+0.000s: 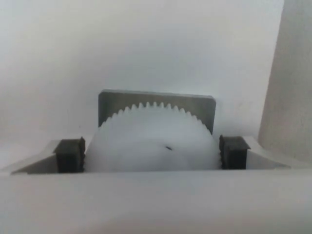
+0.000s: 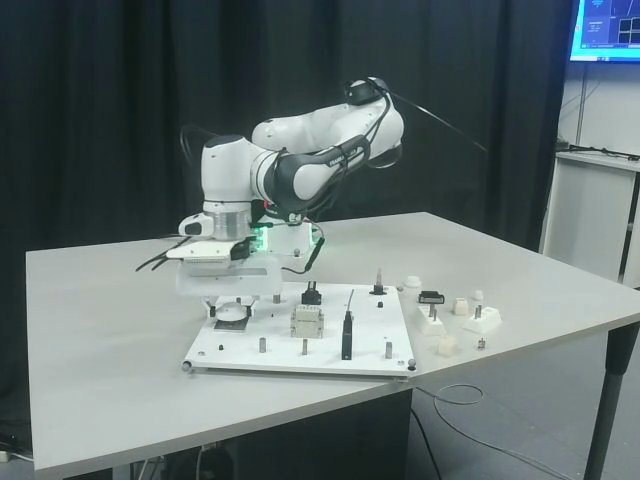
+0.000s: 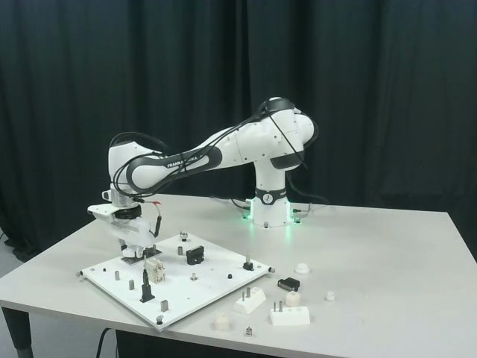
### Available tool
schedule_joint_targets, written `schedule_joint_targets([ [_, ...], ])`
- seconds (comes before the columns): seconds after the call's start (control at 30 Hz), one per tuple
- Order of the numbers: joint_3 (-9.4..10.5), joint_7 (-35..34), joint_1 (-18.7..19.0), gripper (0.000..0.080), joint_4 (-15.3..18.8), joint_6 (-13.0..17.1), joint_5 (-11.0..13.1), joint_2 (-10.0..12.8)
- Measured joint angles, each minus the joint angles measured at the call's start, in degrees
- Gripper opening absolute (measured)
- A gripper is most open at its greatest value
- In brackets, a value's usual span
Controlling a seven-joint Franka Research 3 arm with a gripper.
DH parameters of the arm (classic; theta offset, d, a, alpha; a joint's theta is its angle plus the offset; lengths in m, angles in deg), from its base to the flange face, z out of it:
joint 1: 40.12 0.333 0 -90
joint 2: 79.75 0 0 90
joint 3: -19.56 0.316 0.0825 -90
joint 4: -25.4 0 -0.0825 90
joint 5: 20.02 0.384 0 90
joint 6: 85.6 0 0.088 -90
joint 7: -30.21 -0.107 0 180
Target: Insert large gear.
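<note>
In the wrist view the large white gear (image 1: 152, 139) sits between my two black finger pads (image 1: 69, 155), and both pads press its toothed rim. My gripper (image 1: 152, 154) is shut on it. Right behind the gear lies a grey metal plate (image 1: 195, 105). In the room views my gripper (image 2: 233, 298) (image 3: 134, 242) hangs low over the far left corner of the white assembly board (image 2: 330, 352) (image 3: 201, 297), just above the grey plate (image 2: 232, 313). From the room views the gear itself is hidden by the hand.
The board carries several short pegs, a grey block (image 2: 306, 321) (image 3: 153, 270) and an upright black piece (image 2: 347, 336) (image 3: 146, 289). Loose white parts (image 2: 481, 319) (image 3: 289, 316) and a small black part (image 2: 432, 297) (image 3: 288, 283) lie on the grey table beside the board.
</note>
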Motion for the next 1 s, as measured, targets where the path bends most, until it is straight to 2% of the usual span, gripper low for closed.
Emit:
schedule_joint_targets([
  [0.33,0.04,0.0,1.5,0.0598,1.8,2.3,1.5,0.0],
  [1.0,0.88,0.0,1.7,0.0598,1.8,3.8,1.4,0.2],
])
